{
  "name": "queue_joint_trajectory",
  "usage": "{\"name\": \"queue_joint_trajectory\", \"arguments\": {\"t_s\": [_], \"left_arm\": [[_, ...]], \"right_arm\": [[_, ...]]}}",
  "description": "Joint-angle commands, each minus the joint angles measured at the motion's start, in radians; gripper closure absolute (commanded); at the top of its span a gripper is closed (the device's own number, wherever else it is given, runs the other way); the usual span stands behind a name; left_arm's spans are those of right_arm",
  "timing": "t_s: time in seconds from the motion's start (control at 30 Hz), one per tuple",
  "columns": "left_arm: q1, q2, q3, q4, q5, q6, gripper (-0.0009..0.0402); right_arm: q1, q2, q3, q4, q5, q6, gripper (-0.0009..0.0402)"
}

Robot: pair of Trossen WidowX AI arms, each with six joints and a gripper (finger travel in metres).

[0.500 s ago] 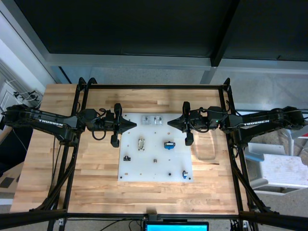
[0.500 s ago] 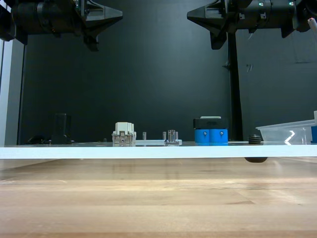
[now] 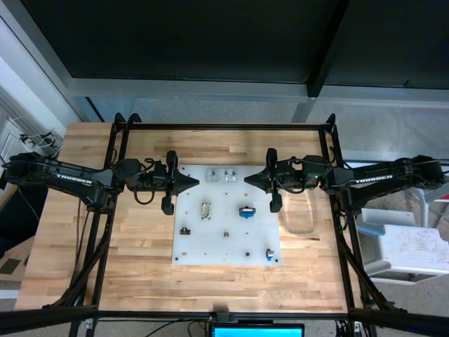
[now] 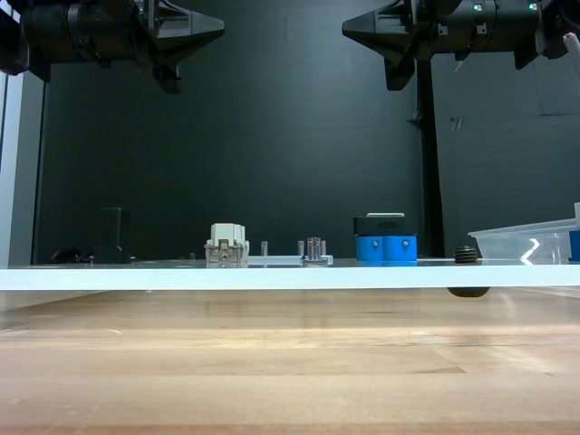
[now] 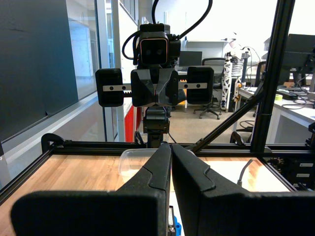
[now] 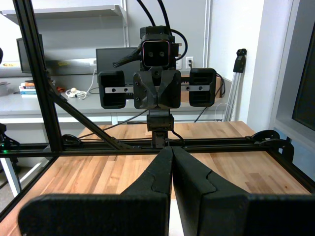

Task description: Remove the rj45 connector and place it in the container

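Note:
The white board carries several small parts: a beige connector, a blue block with a black top and two clear pieces at its far edge. Which of them is the rj45 connector I cannot tell. The container, a clear tub, lies on the table just right of the board and shows low at the right. My left gripper hovers shut high over the board's far left corner, holding nothing. My right gripper hovers shut and holding nothing over the far right part, tip to tip with the left.
A black frame runs round the table. A small black part, a black knob and a small blue part stand on the board's near half. Bare wood lies left of and in front of the board.

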Motion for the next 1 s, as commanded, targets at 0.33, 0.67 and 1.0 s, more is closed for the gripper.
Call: {"name": "queue_joint_trajectory", "arguments": {"t_s": [0.33, 0.67, 1.0], "left_arm": [[0.0, 0.0, 0.0, 0.0, 0.0, 0.0, 0.0392], [0.0, 0.0, 0.0, 0.0, 0.0, 0.0, 0.0392], [0.0, 0.0, 0.0, 0.0, 0.0, 0.0, 0.0392]], "right_arm": [[0.026, -0.012, 0.122, -0.343, -0.014, 0.002, 0.0394], [0.117, -0.01, 0.329, -0.901, 0.15, 0.04, 0.0394], [0.225, -0.01, 0.402, -1.19, 0.211, 0.153, 0.0394]]}}
